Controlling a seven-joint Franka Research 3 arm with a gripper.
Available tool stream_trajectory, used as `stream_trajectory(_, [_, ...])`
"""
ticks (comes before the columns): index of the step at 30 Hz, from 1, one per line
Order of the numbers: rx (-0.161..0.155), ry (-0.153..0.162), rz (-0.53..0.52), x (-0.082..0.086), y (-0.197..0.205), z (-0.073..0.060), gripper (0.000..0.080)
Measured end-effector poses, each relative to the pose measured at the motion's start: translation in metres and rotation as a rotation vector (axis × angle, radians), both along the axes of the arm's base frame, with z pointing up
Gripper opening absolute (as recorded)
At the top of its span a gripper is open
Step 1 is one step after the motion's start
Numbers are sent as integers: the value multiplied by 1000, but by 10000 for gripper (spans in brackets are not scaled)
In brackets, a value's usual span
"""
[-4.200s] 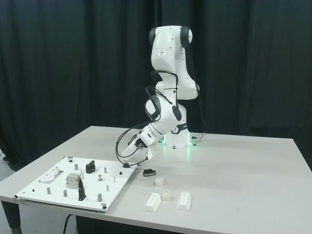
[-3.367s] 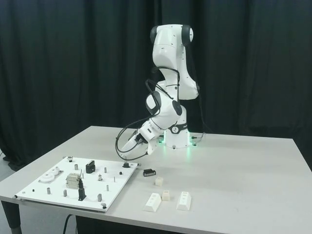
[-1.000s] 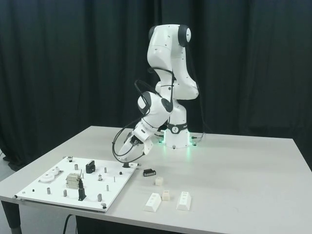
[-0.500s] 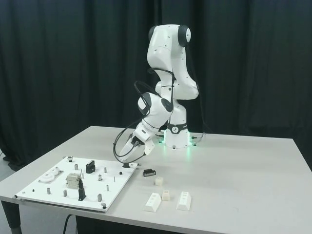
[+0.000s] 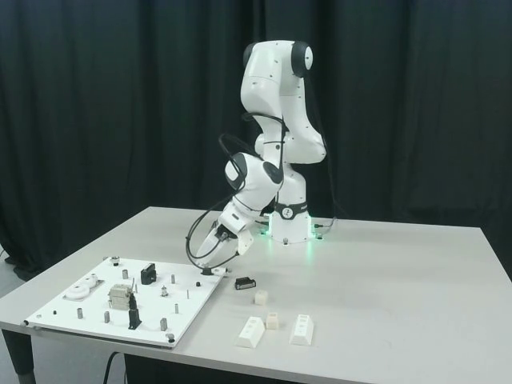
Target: Remove Ethernet.
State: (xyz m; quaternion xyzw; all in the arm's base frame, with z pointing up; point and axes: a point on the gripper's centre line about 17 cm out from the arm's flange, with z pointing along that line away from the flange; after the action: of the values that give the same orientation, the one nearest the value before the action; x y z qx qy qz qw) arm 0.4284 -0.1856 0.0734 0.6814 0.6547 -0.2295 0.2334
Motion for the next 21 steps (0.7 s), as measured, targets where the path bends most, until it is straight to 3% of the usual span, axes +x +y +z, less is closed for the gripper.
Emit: stream_trajectory(21, [37, -1, 20, 0, -9, -19, 800])
